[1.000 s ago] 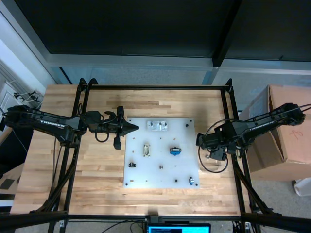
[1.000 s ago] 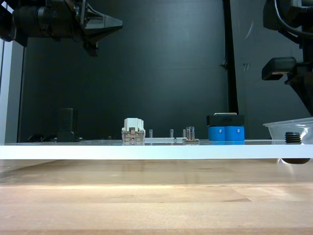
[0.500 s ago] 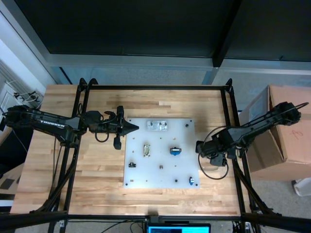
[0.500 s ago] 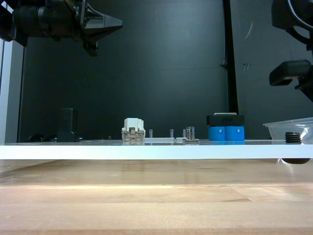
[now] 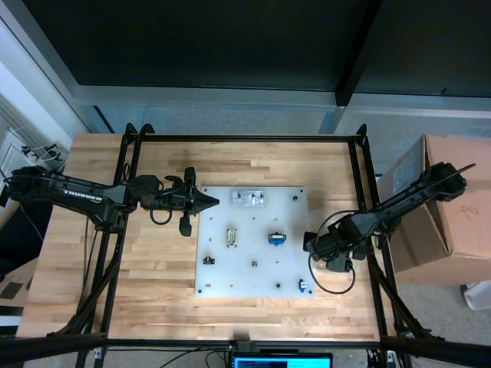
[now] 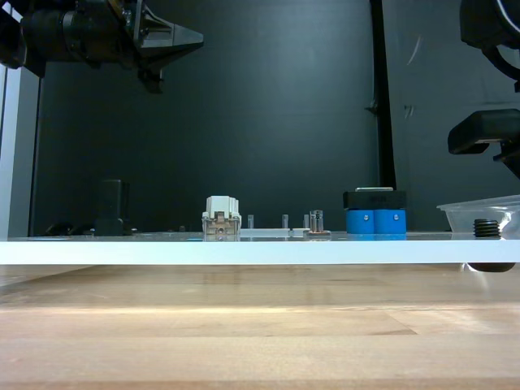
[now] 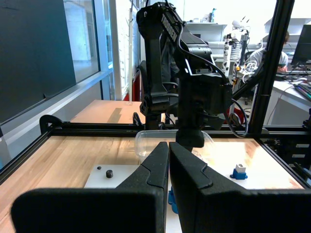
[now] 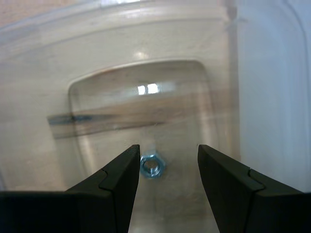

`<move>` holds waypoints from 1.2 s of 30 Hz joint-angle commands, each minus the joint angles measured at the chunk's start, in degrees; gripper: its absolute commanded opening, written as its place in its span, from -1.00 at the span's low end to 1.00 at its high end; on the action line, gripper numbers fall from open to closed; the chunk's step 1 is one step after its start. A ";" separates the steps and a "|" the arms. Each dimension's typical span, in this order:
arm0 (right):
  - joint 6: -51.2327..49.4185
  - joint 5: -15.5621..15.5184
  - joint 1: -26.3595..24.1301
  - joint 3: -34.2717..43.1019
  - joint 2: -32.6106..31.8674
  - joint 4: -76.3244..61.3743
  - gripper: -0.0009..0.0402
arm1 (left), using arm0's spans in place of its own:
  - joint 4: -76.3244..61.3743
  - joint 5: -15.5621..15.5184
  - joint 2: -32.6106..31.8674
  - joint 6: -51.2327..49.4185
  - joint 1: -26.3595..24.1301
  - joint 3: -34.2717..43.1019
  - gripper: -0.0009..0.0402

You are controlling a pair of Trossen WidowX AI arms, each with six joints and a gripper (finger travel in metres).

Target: Pick the M12 nut and place it on its threads and fasten

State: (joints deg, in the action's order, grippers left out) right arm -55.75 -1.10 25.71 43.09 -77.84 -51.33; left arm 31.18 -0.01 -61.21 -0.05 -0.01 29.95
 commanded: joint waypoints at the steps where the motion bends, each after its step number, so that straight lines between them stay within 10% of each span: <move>1: 0.02 -0.02 0.57 0.02 -1.20 0.70 -0.16 | 0.00 0.00 0.00 0.02 0.02 0.00 -0.96; 21: 1.55 -0.44 1.31 -0.98 -5.22 5.05 -0.18 | 0.00 0.00 0.00 0.02 0.02 0.00 -0.96; 36: 4.39 -0.44 1.44 -0.02 -5.01 3.54 -0.94 | 0.00 0.00 0.00 0.02 0.00 0.00 -0.96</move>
State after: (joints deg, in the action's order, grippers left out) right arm -51.90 -1.58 27.16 42.41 -82.98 -47.05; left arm 31.18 -0.03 -61.21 -0.03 -0.01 29.95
